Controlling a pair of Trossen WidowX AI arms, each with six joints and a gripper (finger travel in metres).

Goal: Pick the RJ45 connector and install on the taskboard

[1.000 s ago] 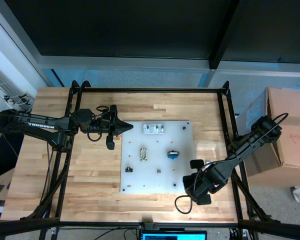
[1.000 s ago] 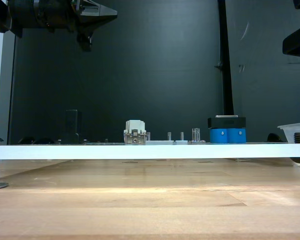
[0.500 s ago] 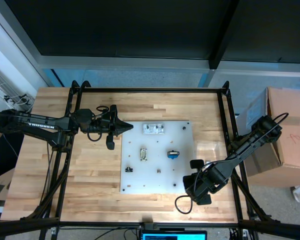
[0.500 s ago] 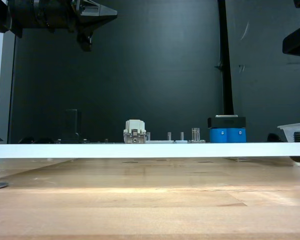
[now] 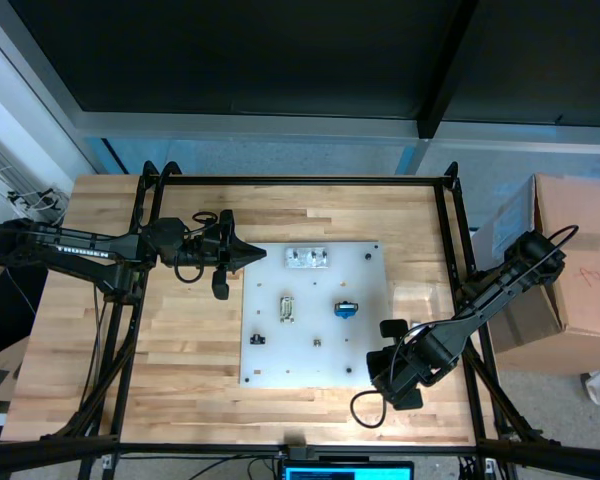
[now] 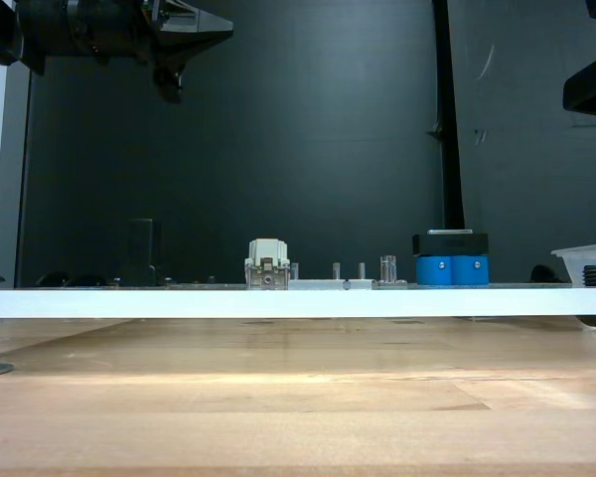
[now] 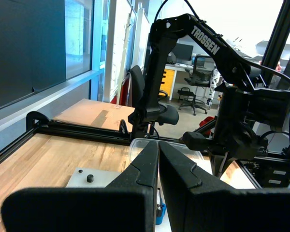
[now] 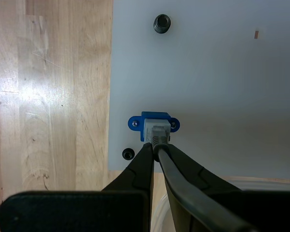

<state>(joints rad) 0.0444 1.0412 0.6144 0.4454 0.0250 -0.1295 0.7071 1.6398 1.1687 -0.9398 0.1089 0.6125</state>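
The grey RJ45 connector (image 8: 157, 129) sits plugged into its blue seat (image 8: 134, 123) on the white taskboard (image 8: 208, 72), and nothing holds it. From above, the blue seat (image 5: 346, 309) lies right of the board's middle. At table height the connector's dark top (image 6: 450, 238) rests level on the blue block. My right gripper (image 8: 155, 146) is shut and empty; it hangs over the board's near right corner (image 5: 382, 378) and shows raised in the low view (image 6: 591, 94). My left gripper (image 5: 252, 254) is shut and empty too, held high over the board's left edge (image 6: 219, 33).
A white multi-pin connector (image 5: 288, 308) and a silver fitting (image 5: 307, 258) stand on the board. Black screws (image 8: 162, 22) mark its corners. A clear plastic tray (image 5: 420, 300) lies right of the board, and a cardboard box (image 5: 570, 270) stands beyond the table. Black frame rails (image 5: 300, 181) surround the workspace.
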